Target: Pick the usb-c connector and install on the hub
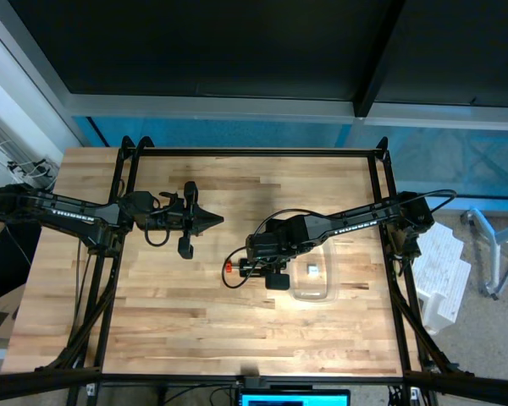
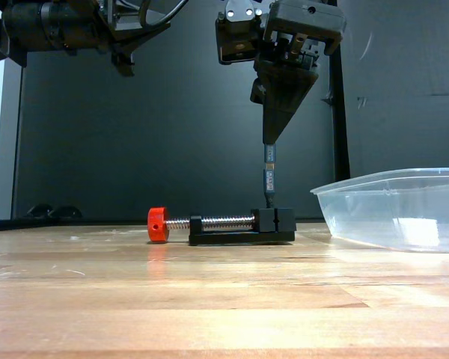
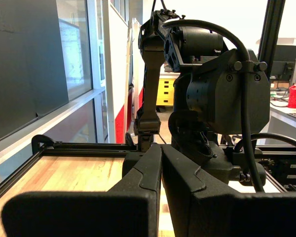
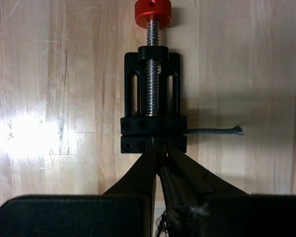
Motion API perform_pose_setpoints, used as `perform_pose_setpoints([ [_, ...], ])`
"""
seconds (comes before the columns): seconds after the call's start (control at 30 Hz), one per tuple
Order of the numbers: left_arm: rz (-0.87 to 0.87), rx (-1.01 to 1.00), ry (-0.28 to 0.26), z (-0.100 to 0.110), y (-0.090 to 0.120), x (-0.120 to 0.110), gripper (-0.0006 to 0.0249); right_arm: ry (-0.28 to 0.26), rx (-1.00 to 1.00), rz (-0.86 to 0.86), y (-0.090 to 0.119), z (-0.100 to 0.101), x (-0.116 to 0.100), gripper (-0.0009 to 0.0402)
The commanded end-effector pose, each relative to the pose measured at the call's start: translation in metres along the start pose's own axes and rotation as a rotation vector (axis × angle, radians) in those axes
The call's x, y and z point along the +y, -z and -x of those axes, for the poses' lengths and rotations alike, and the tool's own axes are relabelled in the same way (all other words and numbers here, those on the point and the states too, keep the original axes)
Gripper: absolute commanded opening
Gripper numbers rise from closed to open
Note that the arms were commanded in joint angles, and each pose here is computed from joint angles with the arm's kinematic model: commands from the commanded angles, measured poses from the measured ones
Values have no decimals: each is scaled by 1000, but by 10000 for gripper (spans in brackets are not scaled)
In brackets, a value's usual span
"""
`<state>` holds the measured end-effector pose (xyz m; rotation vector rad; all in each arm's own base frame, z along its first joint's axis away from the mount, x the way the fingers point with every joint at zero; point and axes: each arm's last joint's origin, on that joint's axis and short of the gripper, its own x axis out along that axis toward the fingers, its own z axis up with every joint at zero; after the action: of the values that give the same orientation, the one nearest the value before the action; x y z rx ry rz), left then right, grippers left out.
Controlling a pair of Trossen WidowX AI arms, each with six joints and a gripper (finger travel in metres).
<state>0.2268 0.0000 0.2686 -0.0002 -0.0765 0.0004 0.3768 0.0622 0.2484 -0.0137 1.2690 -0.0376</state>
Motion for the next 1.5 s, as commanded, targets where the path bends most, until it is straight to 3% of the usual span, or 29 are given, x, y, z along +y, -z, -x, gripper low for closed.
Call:
perform_pose_setpoints([
  [0.03,0,0,0,0,0,0,0,1,3,0,1,-2,0,0],
  [0.57,0,0,0,0,0,0,0,-3,-20,-2,1,5,-1,0],
  [1.5,0,0,0,0,0,0,0,-3,-22,0,2,2,-1,0],
])
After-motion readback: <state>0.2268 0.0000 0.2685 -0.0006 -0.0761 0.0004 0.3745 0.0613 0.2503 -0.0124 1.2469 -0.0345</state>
